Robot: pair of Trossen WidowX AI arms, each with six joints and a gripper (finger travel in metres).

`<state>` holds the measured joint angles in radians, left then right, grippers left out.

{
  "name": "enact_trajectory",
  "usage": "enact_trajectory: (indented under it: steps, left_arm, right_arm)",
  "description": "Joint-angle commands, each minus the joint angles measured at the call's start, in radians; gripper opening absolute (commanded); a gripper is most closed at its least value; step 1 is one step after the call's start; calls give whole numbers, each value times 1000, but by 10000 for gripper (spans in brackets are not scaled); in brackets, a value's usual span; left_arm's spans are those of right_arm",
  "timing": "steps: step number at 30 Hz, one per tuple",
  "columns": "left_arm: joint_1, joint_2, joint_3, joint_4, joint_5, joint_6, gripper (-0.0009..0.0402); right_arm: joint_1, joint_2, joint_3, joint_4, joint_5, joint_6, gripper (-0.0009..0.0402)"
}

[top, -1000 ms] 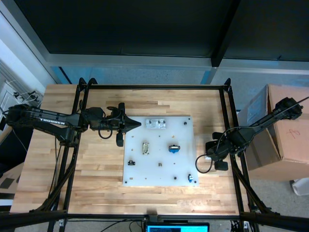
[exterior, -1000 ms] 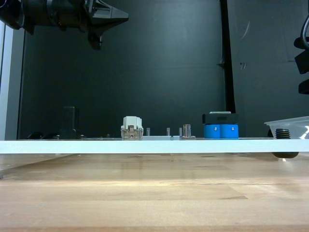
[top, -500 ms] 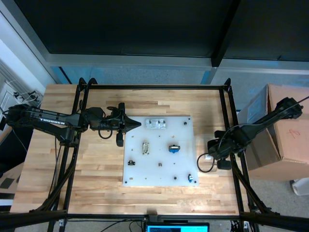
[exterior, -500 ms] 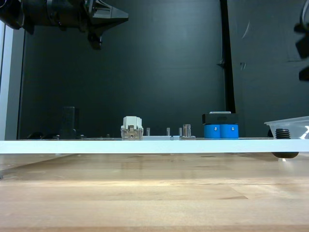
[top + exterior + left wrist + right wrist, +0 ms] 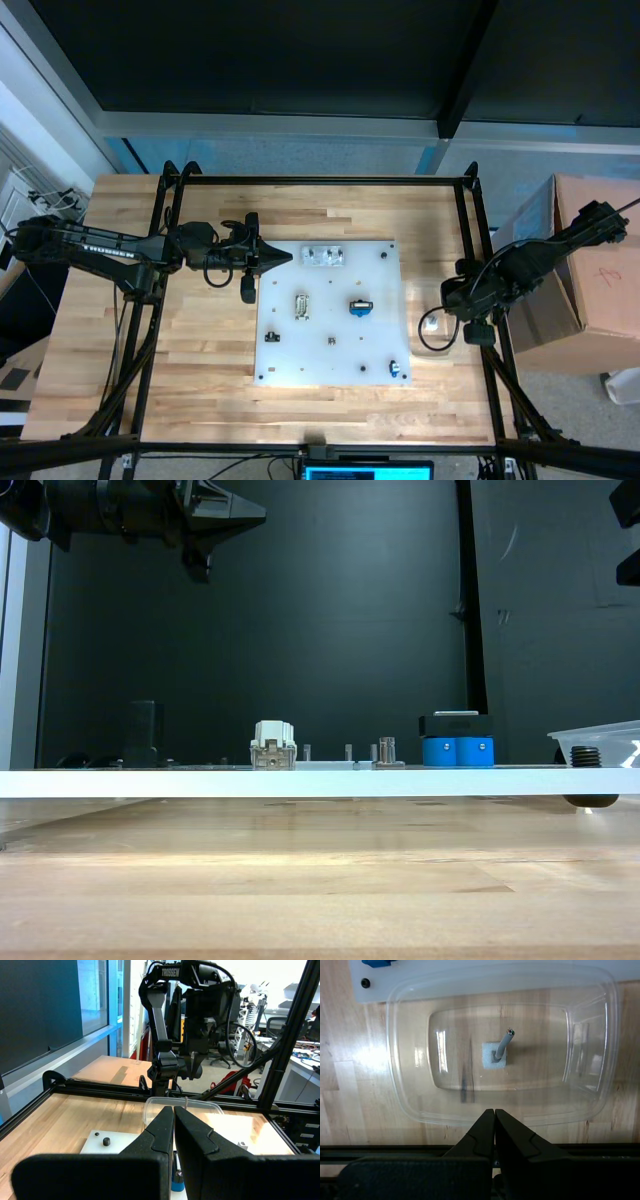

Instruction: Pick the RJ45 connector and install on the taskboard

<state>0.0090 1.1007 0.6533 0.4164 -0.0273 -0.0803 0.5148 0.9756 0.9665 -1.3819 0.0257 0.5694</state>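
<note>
At the left, the black left tool (image 5: 286,257) hangs high over the far left part of the flat white square taskboard (image 5: 330,352). Its fingers are pinched together with nothing between them, and it has not stirred in the last second. The taskboard lies on the pale wooden table (image 5: 200,380) and carries a cream-grey housing (image 5: 273,745), a small metal post (image 5: 386,750) and a blue block with a black top (image 5: 457,742). Which seat is meant for the connector I cannot tell.

Just right of the board stands the shallow clear plastic tray (image 5: 393,1060). In the middle of its floor lies the RJ45 connector (image 5: 494,1054), a small pale grey-blue square with a short grey cable stub slanting up from it. It lies free, touched by nothing, clear of the board.

The change is at the right. The black right tool (image 5: 494,1112) has risen and drawn back towards the table's right edge. A second ago it stood nearer the board in the high view and lower in the low view; now it shows only high at that view's right edge. It points down over the tray's outer rim, closed to a slit and empty.

So the pick is not yet made. I judge the right tool would have to widen, centre over the connector and come down before anything can go to the board.
</note>
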Motion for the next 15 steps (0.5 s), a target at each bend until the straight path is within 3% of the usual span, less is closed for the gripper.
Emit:
enact_trajectory:
  steps: [1,11,15]
  left_arm:
    - [0,0,0,0,0,0,1]
    - [0,0,0,0,0,0,1]
    - [0,0,0,0,0,0,1]
  right_arm:
    - [0,0,1,-5,0,-1,0]
    - [0,7,1,-8,0,14,4]
    - [-10,53,1,-9,1,24,59]
